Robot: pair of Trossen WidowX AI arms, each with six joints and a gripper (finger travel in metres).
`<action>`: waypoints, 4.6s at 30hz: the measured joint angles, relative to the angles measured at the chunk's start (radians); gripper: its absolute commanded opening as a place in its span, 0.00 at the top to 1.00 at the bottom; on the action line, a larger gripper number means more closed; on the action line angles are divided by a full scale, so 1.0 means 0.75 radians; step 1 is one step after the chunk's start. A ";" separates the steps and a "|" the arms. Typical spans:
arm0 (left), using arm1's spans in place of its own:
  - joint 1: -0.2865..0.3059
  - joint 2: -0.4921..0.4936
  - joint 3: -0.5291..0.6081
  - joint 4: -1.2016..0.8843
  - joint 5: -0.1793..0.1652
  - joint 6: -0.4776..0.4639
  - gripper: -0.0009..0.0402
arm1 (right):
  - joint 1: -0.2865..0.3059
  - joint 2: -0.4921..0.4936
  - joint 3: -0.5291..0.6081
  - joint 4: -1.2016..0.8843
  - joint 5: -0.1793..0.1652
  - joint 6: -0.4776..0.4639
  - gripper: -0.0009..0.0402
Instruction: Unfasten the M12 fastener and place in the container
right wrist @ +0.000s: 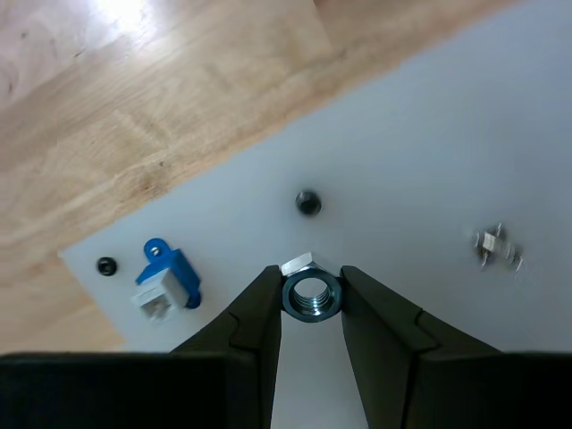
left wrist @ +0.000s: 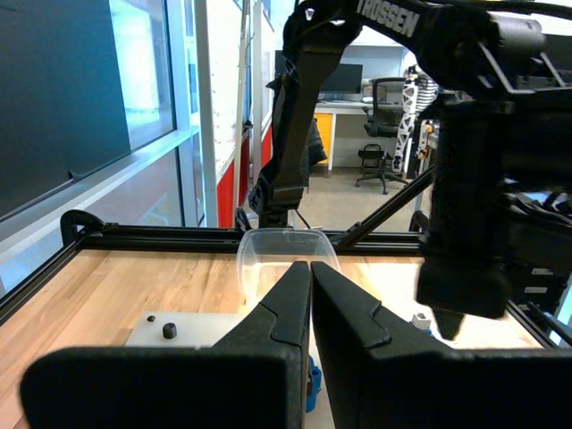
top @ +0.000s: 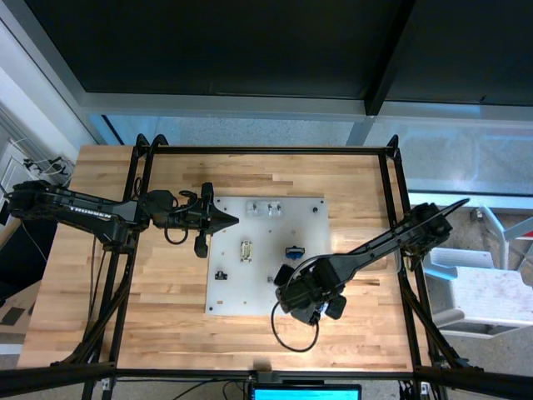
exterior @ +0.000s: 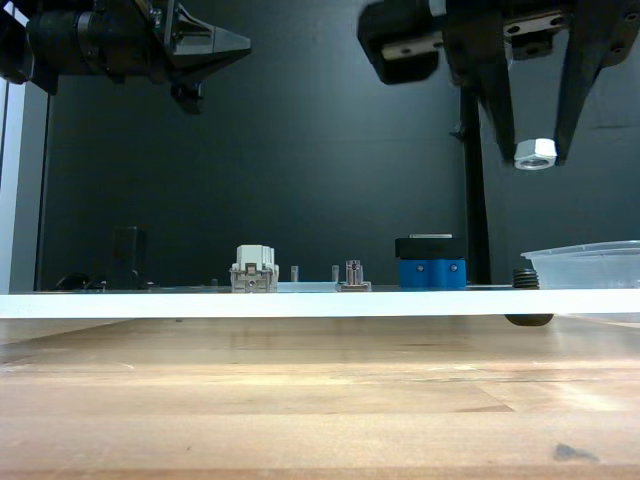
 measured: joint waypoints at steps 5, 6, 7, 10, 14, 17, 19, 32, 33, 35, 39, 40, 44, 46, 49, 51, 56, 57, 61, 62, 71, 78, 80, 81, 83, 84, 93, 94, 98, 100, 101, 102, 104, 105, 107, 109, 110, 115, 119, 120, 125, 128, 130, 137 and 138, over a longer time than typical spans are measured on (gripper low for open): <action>0.000 0.000 0.000 0.000 0.001 0.001 0.98 | -0.054 -0.101 -0.087 -0.010 0.003 0.384 0.97; 0.000 0.000 0.000 0.000 0.001 0.001 0.98 | -0.064 -0.120 -0.109 -0.016 0.002 0.446 0.97; 0.000 0.000 -0.001 0.000 0.001 0.001 0.98 | -0.075 -0.140 -0.130 -0.019 0.002 0.502 0.97; 0.000 0.000 0.000 0.000 0.000 0.001 0.98 | -0.101 -0.213 -0.211 -0.022 0.003 0.613 0.97; 0.000 0.000 0.000 0.000 0.001 0.001 0.98 | -0.121 -0.308 -0.343 -0.022 0.005 0.666 0.97; 0.000 0.001 -0.001 0.000 0.000 0.000 0.98 | -0.129 -0.390 -0.444 -0.019 0.004 0.687 0.97; 0.000 0.001 0.000 -0.001 0.000 0.000 0.98 | -0.138 -0.437 -0.504 -0.018 0.005 0.740 0.97; 0.000 0.001 0.000 0.000 0.000 0.000 0.98 | -0.193 -0.696 -0.758 -0.026 0.005 0.998 0.97; 0.000 0.001 0.000 0.000 0.000 0.001 0.98 | -0.193 -0.713 -0.774 -0.028 0.005 1.035 0.97; 0.000 0.001 0.000 0.000 0.000 0.000 0.98 | -0.199 -0.748 -0.810 -0.031 0.005 1.100 0.97; 0.000 0.001 0.000 0.000 0.000 0.001 0.98 | -0.206 -0.811 -0.880 -0.034 0.015 1.181 0.97; 0.000 0.001 -0.001 0.000 0.001 0.001 0.98 | -0.207 -0.827 -0.898 -0.035 0.015 1.199 0.97; 0.000 0.001 -0.001 0.000 0.001 0.000 0.98 | -0.207 -0.872 -0.942 -0.055 0.015 1.320 0.97; 0.000 0.001 0.000 0.000 0.001 0.001 0.98 | -0.207 -0.894 -0.960 -0.060 0.014 1.388 0.97; 0.000 0.001 -0.001 0.000 0.000 0.001 0.98 | -0.208 -0.910 -0.983 -0.061 0.015 1.463 0.97; 0.000 0.001 0.000 0.000 0.001 0.001 0.98 | -0.208 -0.911 -0.993 -0.060 0.015 1.495 0.97; 0.000 0.001 -0.001 0.000 0.000 0.001 0.98 | -0.208 -0.908 -0.999 -0.058 0.015 1.545 0.97; 0.000 0.001 -0.001 0.000 0.000 0.001 0.98 | -0.208 -0.908 -0.999 -0.058 0.016 1.562 0.97; 0.000 0.001 0.000 0.000 0.001 0.000 0.98 | -0.207 -0.907 -0.999 -0.058 0.019 1.581 0.96; 0.000 0.001 -0.001 0.000 0.000 0.000 0.98 | -0.207 -0.907 -0.999 -0.058 0.019 1.581 0.95; 0.000 0.001 -0.001 0.000 0.000 0.001 0.98 | -0.207 -0.907 -0.999 -0.060 0.018 1.580 0.68; 0.000 0.001 -0.001 0.000 0.001 0.001 0.98 | -0.207 -0.907 -0.999 -0.060 0.015 1.580 0.52; 0.000 0.001 -0.001 0.000 0.000 0.000 0.98 | -0.207 -0.907 -0.999 -0.060 0.015 1.580 0.49; 0.000 0.001 0.000 0.000 0.000 0.001 0.98 | -0.207 -0.907 -0.999 -0.060 0.015 1.580 0.47; 0.000 0.001 0.000 0.000 0.000 0.000 0.98 | -0.207 -0.907 -0.999 -0.060 0.015 1.580 0.45; 0.000 0.001 0.000 0.000 0.000 0.000 0.98 | -0.207 -0.907 -0.999 -0.059 0.015 1.580 0.44; 0.000 0.001 0.000 0.000 0.000 0.000 0.98 | -0.207 -0.906 -0.999 -0.059 0.015 1.579 0.41; 0.000 0.001 0.000 0.000 0.000 0.000 0.98 | -0.207 -0.906 -0.999 -0.059 0.015 1.579 0.41; 0.000 0.001 -0.001 0.000 0.001 0.001 0.98 | -0.207 -0.906 -0.999 -0.058 0.015 1.577 0.42; 0.000 0.001 0.000 0.000 0.001 0.001 0.98 | -0.207 -0.906 -0.999 -0.058 0.015 1.577 0.41; 0.000 0.001 0.000 0.000 0.000 0.000 0.98 | -0.207 -0.906 -0.999 -0.058 0.015 1.577 0.41; 0.000 0.001 0.000 0.000 0.001 0.001 0.98 | -0.207 -0.906 -0.999 -0.058 0.015 1.577 0.41; 0.000 0.001 0.000 0.000 0.001 0.000 0.98 | -0.207 -0.906 -0.999 -0.058 0.015 1.577 0.42; 0.000 0.001 0.000 0.000 0.000 0.001 0.98 | -0.207 -0.906 -0.999 -0.058 0.015 1.577 0.41; 0.000 0.001 0.000 0.000 0.000 0.001 0.98 | -0.207 -0.906 -0.999 -0.057 0.015 1.577 0.41; 0.000 0.001 0.000 0.000 0.000 0.001 0.98 | -0.207 -0.906 -0.999 -0.053 0.015 1.577 0.41; 0.000 0.001 0.000 0.000 0.000 0.001 0.98 | -0.207 -0.906 -0.999 -0.051 0.015 1.577 0.41; 0.000 0.001 0.000 0.000 0.000 0.001 0.98 | -0.207 -0.906 -0.999 -0.051 0.015 1.577 0.41; 0.000 0.001 0.000 0.000 0.001 0.001 0.98 | -0.207 -0.906 -0.999 -0.051 0.014 1.577 0.41; 0.000 0.001 0.000 0.000 0.001 0.001 0.98 | -0.207 -0.906 -0.998 -0.050 0.015 1.577 0.41; 0.000 0.001 0.000 0.000 0.000 0.001 0.98 | -0.207 -0.906 -0.998 -0.050 0.014 1.578 0.41; 0.000 0.001 -0.001 0.000 0.000 0.001 0.98 | -0.207 -0.906 -0.998 -0.050 0.014 1.578 0.41; 0.000 0.001 -0.001 0.000 0.001 0.001 0.98 | -0.207 -0.906 -0.998 -0.050 0.014 1.578 0.41; 0.000 0.001 0.000 0.000 0.001 0.000 0.98 | -0.207 -0.906 -0.998 -0.049 0.014 1.578 0.41; 0.000 0.001 0.000 0.000 0.001 0.001 0.98 | -0.207 -0.906 -0.998 -0.049 0.014 1.578 0.41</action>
